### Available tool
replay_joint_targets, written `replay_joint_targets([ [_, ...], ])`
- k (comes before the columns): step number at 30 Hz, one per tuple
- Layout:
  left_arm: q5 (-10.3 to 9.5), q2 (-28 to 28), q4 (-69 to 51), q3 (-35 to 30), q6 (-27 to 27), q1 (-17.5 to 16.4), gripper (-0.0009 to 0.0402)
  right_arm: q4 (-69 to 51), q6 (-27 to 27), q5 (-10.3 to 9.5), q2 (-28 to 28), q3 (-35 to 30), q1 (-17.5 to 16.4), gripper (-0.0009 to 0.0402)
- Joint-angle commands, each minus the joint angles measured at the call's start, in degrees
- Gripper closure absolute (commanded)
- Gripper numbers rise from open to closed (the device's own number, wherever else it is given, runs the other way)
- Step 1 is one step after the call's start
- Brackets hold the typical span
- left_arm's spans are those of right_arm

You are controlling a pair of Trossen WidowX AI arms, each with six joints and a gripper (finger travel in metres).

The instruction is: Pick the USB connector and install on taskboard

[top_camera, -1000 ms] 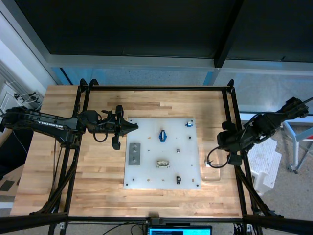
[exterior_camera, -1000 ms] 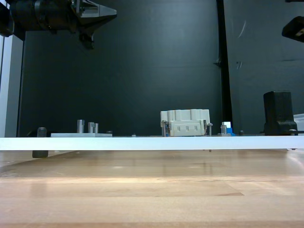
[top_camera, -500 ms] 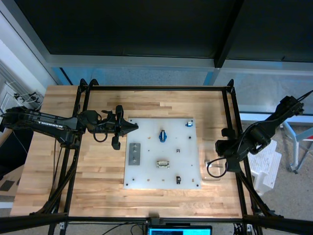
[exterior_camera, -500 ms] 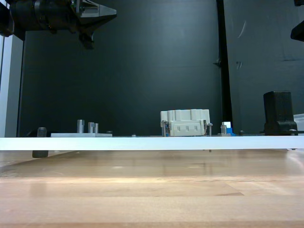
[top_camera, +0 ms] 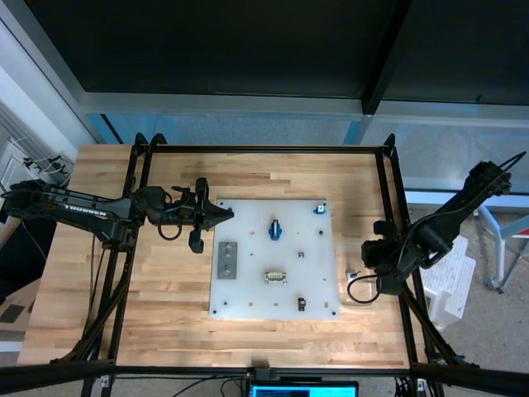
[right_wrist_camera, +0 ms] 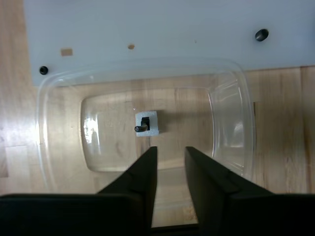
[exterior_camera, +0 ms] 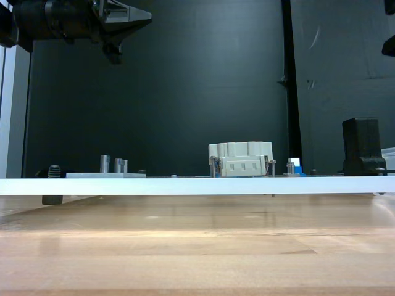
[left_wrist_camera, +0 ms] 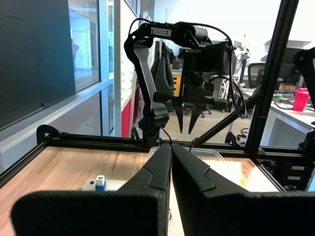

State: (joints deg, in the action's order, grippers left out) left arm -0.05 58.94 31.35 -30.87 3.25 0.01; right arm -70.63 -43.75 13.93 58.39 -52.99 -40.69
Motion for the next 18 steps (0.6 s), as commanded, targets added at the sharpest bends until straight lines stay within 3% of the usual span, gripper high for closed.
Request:
replay_joint_targets([
  [1,0.02,0.0,0.0,0.0,0.0,0.0,0.0393,2.3,-0.4,-0.04,0.0,2.0,-0.3,0.0258],
  [8,0.02,0.0,0.0,0.0,0.0,0.0,0.0393,5.8,-0.5,-0.46,1.4,4.7,-1.1,0.02],
  [18,0.02,0.0,0.0,0.0,0.0,0.0,0.0393,9.2,-0.3,0.07,3.0,7.4,-1.3,0.0192],
])
